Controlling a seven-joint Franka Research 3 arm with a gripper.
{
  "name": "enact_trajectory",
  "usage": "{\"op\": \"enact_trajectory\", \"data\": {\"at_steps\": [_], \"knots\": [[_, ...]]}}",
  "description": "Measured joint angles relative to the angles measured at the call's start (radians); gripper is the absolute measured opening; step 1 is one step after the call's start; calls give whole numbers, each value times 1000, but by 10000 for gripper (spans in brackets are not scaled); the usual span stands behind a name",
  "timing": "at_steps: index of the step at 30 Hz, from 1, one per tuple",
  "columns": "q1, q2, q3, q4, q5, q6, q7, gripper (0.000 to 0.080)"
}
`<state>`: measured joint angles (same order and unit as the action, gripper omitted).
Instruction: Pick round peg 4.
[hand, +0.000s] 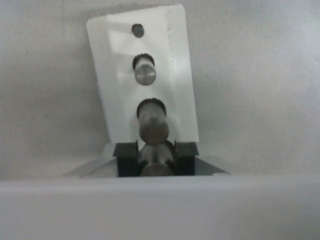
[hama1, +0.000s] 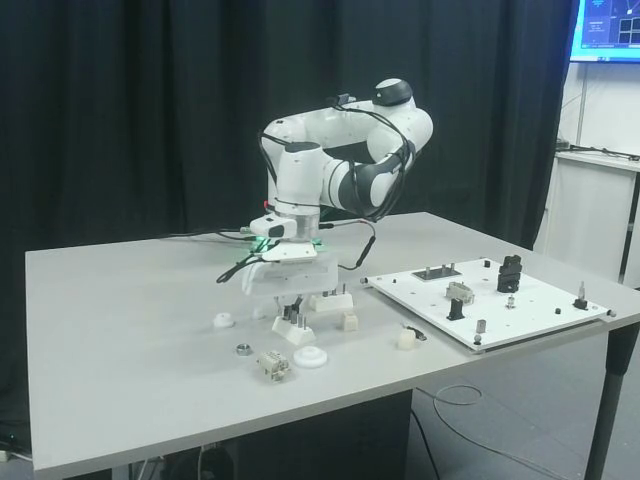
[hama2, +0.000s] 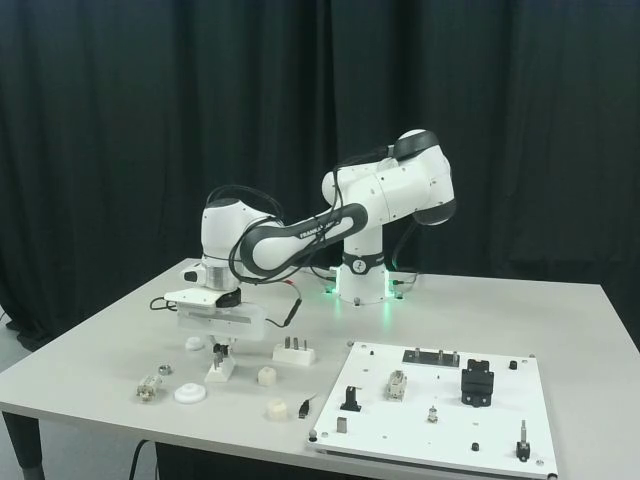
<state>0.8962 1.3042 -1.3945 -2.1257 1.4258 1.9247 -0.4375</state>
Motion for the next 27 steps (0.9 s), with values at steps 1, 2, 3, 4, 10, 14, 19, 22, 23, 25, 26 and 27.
{"op": "enact_trajectory", "data": {"at_steps": [1,2,3,4,10,14,19,22,23,25,26,27], "knots": [[0,0,-1,0,0,-1,2,149],[-1,0,-2,0,-1,-2,3,149],[-1,0,-3,0,-1,-3,4,149],[-1,0,-5,0,-2,-3,5,149],[0,0,-25,0,-7,-13,16,149],[1,0,-48,5,-16,-35,27,149],[1,-1,-80,19,-33,-71,43,149],[3,-1,-99,28,-45,-94,54,149],[3,-1,-106,32,-50,-100,58,149],[3,-2,-118,40,-63,-113,64,149],[3,-2,-123,44,-69,-117,65,149],[3,-3,-128,48,-74,-121,67,149]]}}
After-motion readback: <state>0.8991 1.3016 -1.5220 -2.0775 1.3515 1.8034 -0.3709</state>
